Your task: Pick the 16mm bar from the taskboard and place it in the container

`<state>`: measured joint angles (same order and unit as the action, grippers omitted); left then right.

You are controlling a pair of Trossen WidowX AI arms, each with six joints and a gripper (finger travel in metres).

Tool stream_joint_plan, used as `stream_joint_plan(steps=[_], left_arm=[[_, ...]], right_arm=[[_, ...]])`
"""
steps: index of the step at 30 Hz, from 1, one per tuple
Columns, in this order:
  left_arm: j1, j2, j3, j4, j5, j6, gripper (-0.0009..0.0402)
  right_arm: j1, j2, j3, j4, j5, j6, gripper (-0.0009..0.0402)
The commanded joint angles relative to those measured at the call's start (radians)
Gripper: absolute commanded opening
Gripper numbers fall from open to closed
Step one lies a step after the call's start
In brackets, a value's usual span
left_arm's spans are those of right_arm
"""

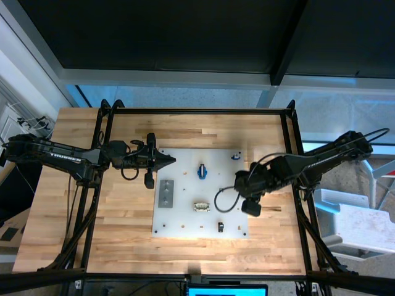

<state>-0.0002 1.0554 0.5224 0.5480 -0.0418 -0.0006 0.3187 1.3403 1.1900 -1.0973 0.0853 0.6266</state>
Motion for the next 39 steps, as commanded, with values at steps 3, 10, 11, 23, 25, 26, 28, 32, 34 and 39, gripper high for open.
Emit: stream_joint_plan(steps=[3,10,11,23,25,26,28,32,34,39], left_arm=[[0.000,0.000,0.000,0.000,0.000,0.000,0.0000],[0.000,0.000,0.000,0.000,0.000,0.000,0.0000],[0.000,0.000,0.000,0.000,0.000,0.000,0.0000],[0.000,0.000,0.000,0.000,0.000,0.000,0.0000],[0.000,0.000,0.000,0.000,0.000,0.000,0.0000],[0.000,0.000,0.000,0.000,0.000,0.000,0.0000],[0.000,0.000,0.000,0.000,0.000,0.000,0.0000],[0.000,0.000,0.000,0.000,0.000,0.000,0.0000],[0.000,0.000,0.000,0.000,0.000,0.000,0.0000],[0.000,0.000,0.000,0.000,0.000,0.000,0.0000]], right_arm=[[-0.078,-0.059,-0.049,-0.026,0.001,-0.007,0.0027],[-0.176,-0.154,-0.143,-0.027,0.001,-0.006,0.0028],[-0.189,-0.165,-0.155,-0.028,0.001,-0.006,0.0028],[-0.331,-0.265,-0.274,-0.028,0.000,-0.006,0.0027],[-0.359,-0.282,-0.293,-0.029,0.000,-0.006,0.0028],[-0.373,-0.291,-0.303,-0.030,-0.001,-0.007,0.0028],[-0.398,-0.301,-0.320,-0.031,0.000,-0.007,0.0027],[-0.452,-0.320,-0.352,-0.038,-0.001,-0.007,0.0028],[-0.479,-0.327,-0.366,-0.043,-0.001,-0.006,0.0028],[-0.548,-0.327,-0.394,-0.044,-0.003,-0.005,0.0028]])
